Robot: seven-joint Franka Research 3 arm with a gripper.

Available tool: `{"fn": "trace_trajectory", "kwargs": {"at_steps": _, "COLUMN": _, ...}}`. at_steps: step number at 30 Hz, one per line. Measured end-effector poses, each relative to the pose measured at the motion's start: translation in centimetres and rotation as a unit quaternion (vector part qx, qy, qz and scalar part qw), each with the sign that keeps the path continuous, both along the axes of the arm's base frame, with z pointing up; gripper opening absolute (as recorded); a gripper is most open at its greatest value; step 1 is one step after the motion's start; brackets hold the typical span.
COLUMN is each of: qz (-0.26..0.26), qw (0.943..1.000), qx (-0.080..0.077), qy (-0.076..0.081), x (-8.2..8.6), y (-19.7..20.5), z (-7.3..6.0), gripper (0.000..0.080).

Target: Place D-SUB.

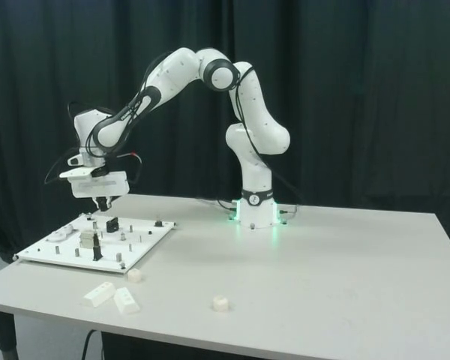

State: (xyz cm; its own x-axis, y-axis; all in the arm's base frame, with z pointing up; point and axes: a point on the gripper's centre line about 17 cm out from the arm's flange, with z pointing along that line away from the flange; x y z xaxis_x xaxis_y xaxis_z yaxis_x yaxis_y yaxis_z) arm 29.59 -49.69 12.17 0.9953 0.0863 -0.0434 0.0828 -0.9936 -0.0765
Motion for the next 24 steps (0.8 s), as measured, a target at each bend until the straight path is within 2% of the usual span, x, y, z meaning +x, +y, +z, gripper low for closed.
{"fn": "trace_trajectory", "kwargs": {"at_steps": 9, "qz": -0.005, "qw": 1.0000, "qx": 0.002, "qy": 0.001, "x": 0.17, "y": 0.04, "z": 0.63, "gripper": 0.0154}}
{"fn": "trace_trajectory", "kwargs": {"at_steps": 24, "qz": -0.006, "qw": 1.0000, "qx": 0.001, "qy": 0.004, "x": 0.35, "y": 0.17, "z": 0.81, "gripper": 0.0154}}
